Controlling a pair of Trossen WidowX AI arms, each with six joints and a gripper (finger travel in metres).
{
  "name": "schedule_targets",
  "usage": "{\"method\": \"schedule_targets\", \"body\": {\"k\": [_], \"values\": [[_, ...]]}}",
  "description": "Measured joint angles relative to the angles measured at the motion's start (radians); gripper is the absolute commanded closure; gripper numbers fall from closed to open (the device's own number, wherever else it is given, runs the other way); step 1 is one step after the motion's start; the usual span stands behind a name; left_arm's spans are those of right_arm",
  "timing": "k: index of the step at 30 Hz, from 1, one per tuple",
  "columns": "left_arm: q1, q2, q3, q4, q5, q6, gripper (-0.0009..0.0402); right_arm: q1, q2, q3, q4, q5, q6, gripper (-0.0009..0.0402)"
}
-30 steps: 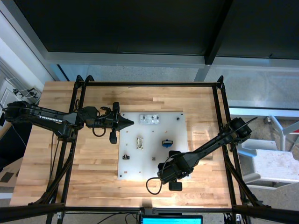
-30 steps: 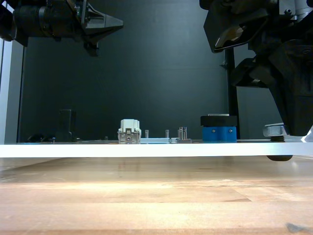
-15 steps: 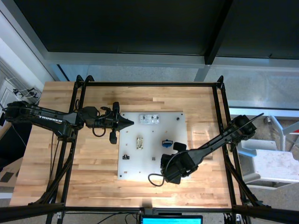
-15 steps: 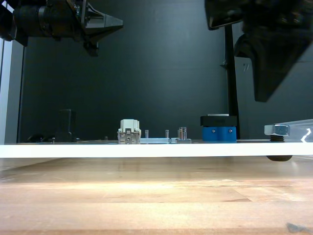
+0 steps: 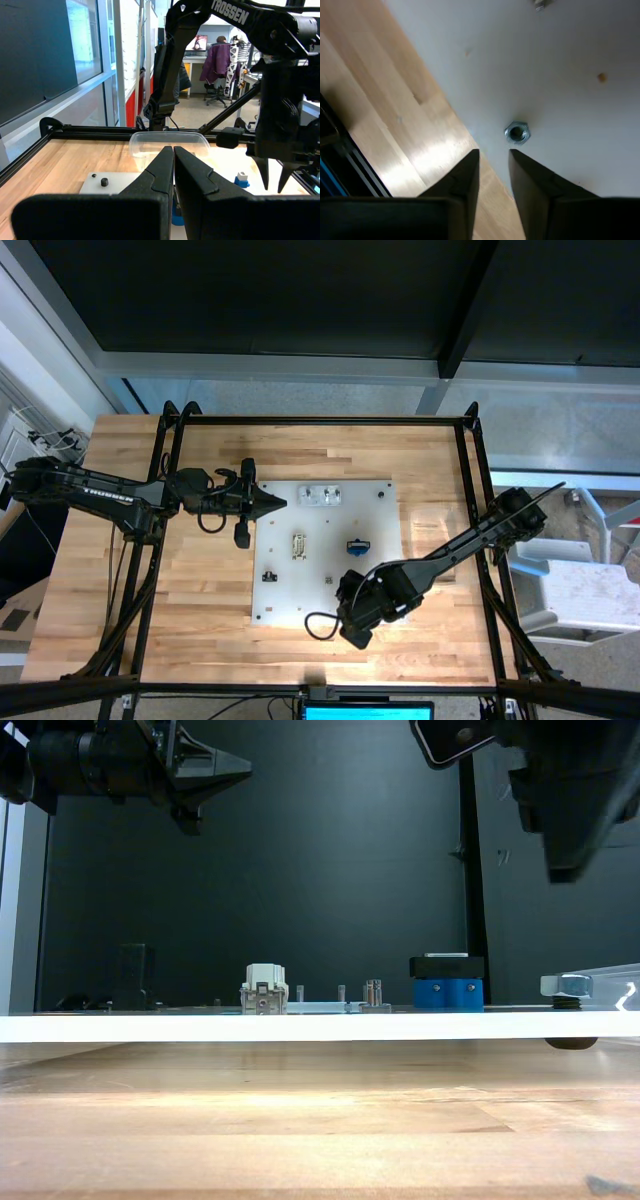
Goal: Unfasten the M12 fastener and place in the container
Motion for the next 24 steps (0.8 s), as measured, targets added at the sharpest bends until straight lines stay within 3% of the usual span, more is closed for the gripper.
{"method": "schedule_targets", "body": {"k": [2, 12, 20, 24], "values": [[0.000, 0.000, 0.000, 0.000, 0.000, 0.000, 0.0393, 0.000, 0.011, 0.002, -0.002, -0.010, -0.057, 0.0259], [0.000, 0.000, 0.000, 0.000, 0.000, 0.000, 0.0393, -0.006, 0.050, 0.002, -0.011, 0.009, -0.089, 0.0155], [0.000, 0.000, 0.000, 0.000, 0.000, 0.000, 0.0393, -0.008, 0.060, 0.002, -0.015, 0.053, -0.232, 0.0147], [0.000, 0.000, 0.000, 0.000, 0.000, 0.000, 0.0393, -0.013, 0.060, -0.002, -0.021, 0.053, -0.291, 0.0151]]}}
